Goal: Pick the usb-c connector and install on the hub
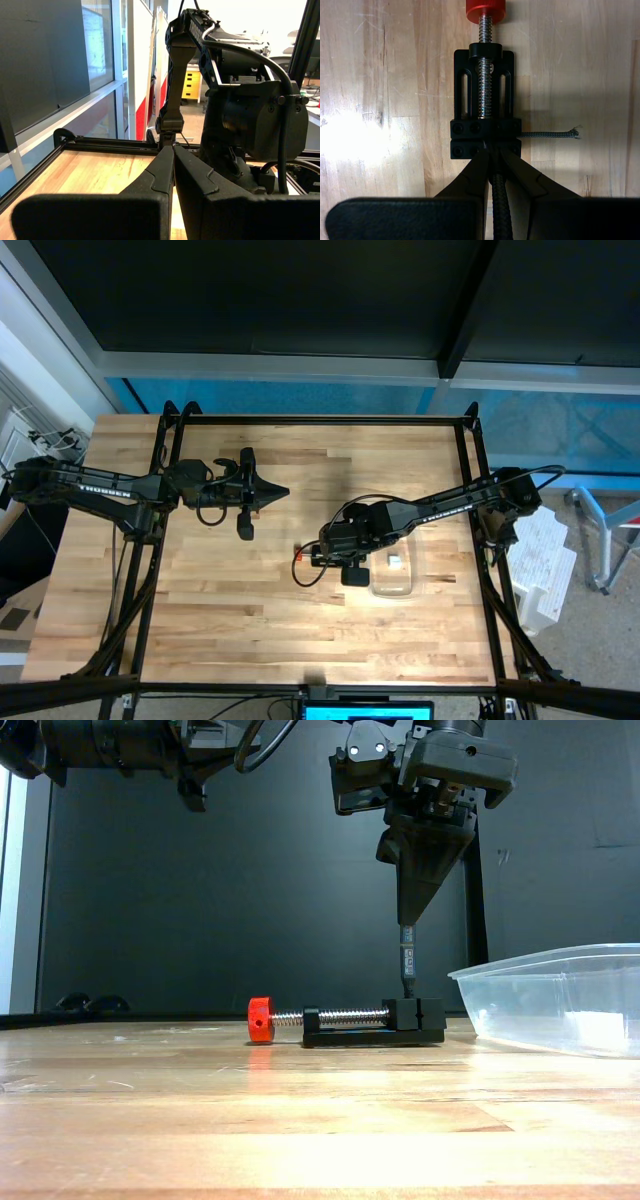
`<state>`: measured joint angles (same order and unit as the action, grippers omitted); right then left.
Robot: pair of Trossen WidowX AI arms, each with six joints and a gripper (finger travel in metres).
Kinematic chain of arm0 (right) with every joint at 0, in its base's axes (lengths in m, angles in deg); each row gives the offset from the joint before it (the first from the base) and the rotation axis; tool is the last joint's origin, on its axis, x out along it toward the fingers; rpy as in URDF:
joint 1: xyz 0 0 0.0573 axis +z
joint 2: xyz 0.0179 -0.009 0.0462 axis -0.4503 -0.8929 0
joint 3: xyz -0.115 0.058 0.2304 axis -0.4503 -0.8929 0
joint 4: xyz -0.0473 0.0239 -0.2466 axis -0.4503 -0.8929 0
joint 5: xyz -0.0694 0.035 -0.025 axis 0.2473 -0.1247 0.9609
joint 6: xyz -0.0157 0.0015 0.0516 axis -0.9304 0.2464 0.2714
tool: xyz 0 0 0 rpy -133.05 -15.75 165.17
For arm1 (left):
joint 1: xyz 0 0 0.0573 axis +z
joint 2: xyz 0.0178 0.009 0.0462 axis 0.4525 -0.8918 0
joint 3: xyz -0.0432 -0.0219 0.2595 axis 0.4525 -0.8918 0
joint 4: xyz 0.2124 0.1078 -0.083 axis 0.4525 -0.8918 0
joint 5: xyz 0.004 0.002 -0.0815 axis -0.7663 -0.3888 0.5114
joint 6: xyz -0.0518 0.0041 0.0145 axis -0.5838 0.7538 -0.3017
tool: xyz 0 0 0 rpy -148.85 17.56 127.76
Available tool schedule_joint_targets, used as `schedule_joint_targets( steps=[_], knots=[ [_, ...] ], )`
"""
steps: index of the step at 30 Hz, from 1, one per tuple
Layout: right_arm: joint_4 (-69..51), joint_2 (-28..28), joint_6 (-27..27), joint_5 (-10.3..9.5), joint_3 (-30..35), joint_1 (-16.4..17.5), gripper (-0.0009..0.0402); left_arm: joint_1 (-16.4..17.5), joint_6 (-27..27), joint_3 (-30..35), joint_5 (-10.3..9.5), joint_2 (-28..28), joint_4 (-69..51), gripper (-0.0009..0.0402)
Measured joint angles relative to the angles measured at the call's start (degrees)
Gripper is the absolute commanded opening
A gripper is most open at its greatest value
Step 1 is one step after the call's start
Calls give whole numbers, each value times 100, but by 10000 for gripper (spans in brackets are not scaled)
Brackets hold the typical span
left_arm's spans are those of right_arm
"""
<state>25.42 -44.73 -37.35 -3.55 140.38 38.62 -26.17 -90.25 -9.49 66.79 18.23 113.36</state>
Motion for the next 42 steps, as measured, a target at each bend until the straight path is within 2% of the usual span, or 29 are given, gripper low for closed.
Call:
schedule_joint_targets(
  steps=[13,24,29,34,42],
  knots=[
    [756,61,2,4,-623,0,0,0,-2,-2,2,0,-2,0],
    [483,122,7,-42,-527,0,4,0,-2,-2,0,0,-2,0],
    [450,212,11,-52,-535,0,29,0,0,-2,0,0,-2,0],
    [286,264,11,-109,-579,0,68,0,-2,0,0,0,-2,0],
    [385,505,59,-74,-562,0,133,0,-2,0,2,0,-2,0]
  ],
)
